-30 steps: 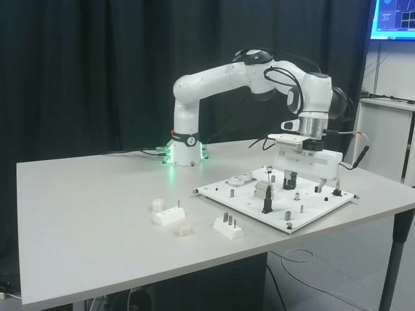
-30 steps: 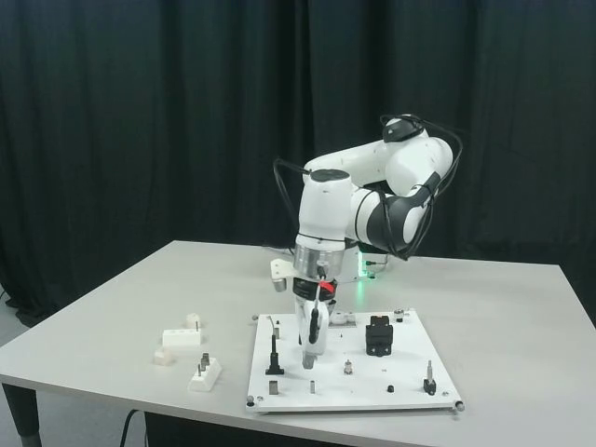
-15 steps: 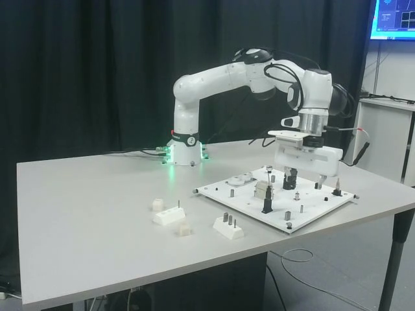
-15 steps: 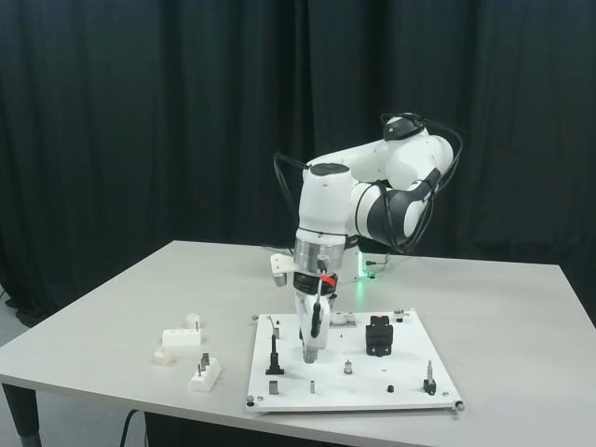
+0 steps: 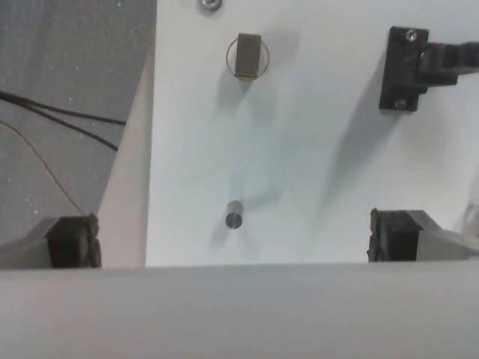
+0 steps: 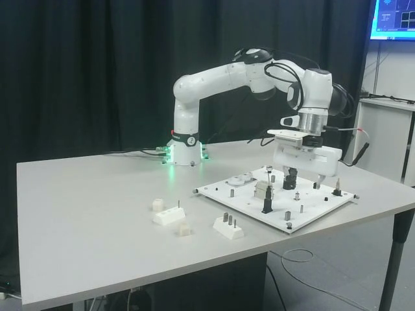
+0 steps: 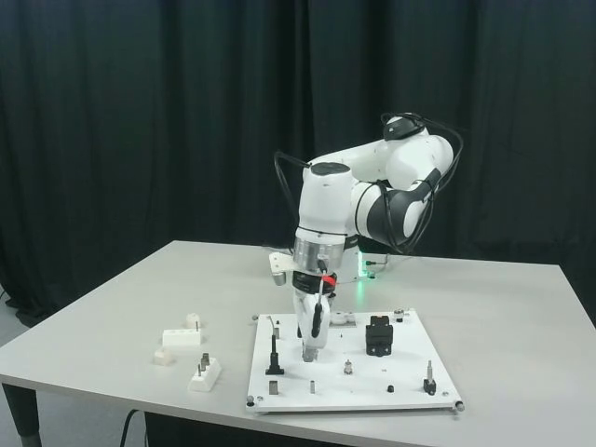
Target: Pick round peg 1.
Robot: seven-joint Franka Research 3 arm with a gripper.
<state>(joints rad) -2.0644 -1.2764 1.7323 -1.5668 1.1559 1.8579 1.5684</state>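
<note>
Even, bright overhead light; soft shadows on white board (image 5: 314, 149); blurred wrist foreground.

Bare white board (image 5: 299, 172) surrounds the small round peg (image 5: 234, 219), leaving open access from above. Obstacles: a taller peg (image 5: 248, 55) well apart along the board edge, a black block (image 5: 404, 69) further inboard, and the pincer (image 7: 311, 352) hanging just over the board.

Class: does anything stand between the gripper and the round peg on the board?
Nothing visible does. The peg stands alone on the white board, with bare board between it and the gripper.
</note>
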